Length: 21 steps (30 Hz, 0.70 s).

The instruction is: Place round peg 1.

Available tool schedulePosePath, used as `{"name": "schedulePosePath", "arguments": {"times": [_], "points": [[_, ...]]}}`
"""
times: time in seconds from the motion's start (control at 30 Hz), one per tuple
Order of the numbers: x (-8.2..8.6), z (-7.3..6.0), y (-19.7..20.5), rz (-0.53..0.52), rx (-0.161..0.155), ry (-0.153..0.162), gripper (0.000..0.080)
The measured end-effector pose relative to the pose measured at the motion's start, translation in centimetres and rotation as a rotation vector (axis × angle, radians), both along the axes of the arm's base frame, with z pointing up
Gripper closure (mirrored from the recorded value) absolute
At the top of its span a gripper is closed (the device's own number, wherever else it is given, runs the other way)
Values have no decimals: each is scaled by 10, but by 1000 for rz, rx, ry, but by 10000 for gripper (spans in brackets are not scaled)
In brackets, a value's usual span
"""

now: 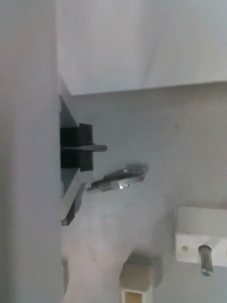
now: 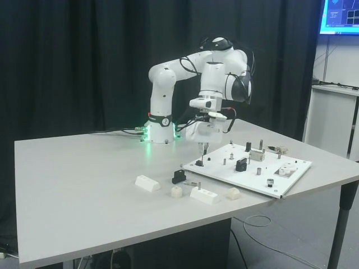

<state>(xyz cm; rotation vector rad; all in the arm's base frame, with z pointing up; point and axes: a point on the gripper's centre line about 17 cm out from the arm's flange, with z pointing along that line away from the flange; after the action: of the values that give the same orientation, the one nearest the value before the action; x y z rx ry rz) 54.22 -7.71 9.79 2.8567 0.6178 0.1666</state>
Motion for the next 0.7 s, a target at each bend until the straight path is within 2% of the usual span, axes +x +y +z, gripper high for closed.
{"name": "schedulePosePath", "arguments": {"times": [0.4, 0.7], "points": [[9, -25, -13, -17, 74, 80, 788], [13, -42, -19, -24, 112, 136, 788]]}}
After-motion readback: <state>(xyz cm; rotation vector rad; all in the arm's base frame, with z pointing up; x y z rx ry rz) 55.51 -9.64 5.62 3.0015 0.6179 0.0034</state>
